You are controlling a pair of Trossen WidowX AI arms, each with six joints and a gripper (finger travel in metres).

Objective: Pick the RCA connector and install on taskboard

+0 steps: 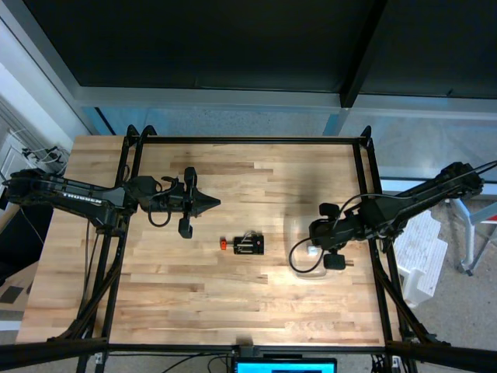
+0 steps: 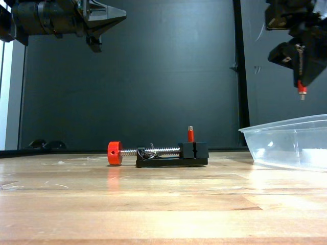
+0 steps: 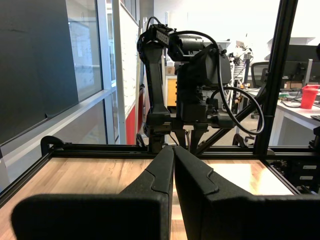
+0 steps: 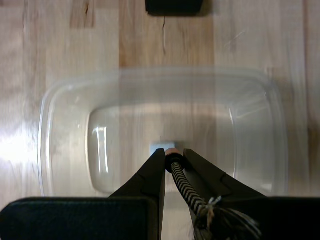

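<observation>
The RCA connector (image 4: 174,162), a slim plug with a braided cable tail, is pinched between the fingers of my right gripper (image 4: 173,152), which is shut on it. In the low view its red collar and silvery tip (image 2: 302,92) hang below my right gripper (image 2: 300,76), high above the clear tray. The taskboard (image 1: 248,245) is a small black block lying mid-table, with a red knob (image 2: 115,153) on its left end and a red post (image 2: 190,133) standing on it. My left gripper (image 1: 211,203) hovers shut at the left, away from the board.
A clear oblong plastic tray (image 4: 45,115) sits directly under the right gripper with a small white cube (image 4: 158,147) in it; its rim (image 2: 255,133) shows to the right of the taskboard. A black metal frame (image 1: 248,141) borders the table.
</observation>
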